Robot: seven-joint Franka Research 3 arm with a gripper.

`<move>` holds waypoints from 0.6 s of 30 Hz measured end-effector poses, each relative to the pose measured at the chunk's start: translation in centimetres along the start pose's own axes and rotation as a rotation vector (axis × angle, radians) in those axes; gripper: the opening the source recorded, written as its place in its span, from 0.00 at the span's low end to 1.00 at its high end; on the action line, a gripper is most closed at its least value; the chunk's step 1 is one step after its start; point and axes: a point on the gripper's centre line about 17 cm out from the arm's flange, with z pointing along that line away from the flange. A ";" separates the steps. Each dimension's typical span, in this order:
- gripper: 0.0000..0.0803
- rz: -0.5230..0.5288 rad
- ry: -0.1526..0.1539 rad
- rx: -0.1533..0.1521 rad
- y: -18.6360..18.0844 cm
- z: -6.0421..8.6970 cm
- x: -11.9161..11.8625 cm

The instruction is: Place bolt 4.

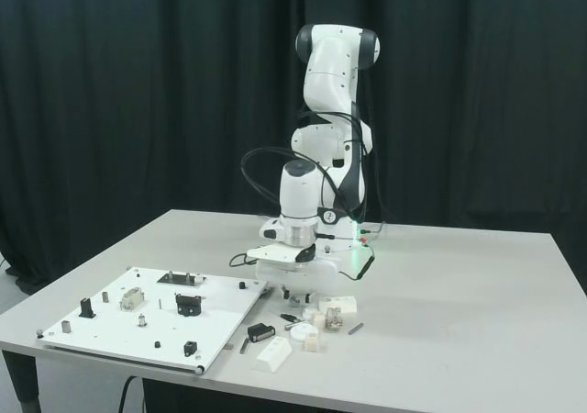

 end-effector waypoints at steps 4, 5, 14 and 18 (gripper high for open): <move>0.52 0.003 0.006 0.000 0.1 0.0 0.2; 0.86 0.004 0.007 0.000 0.2 -0.1 0.2; 0.97 0.004 0.024 0.005 0.1 -0.7 1.0; 0.97 0.004 0.036 0.010 -0.1 -1.3 1.3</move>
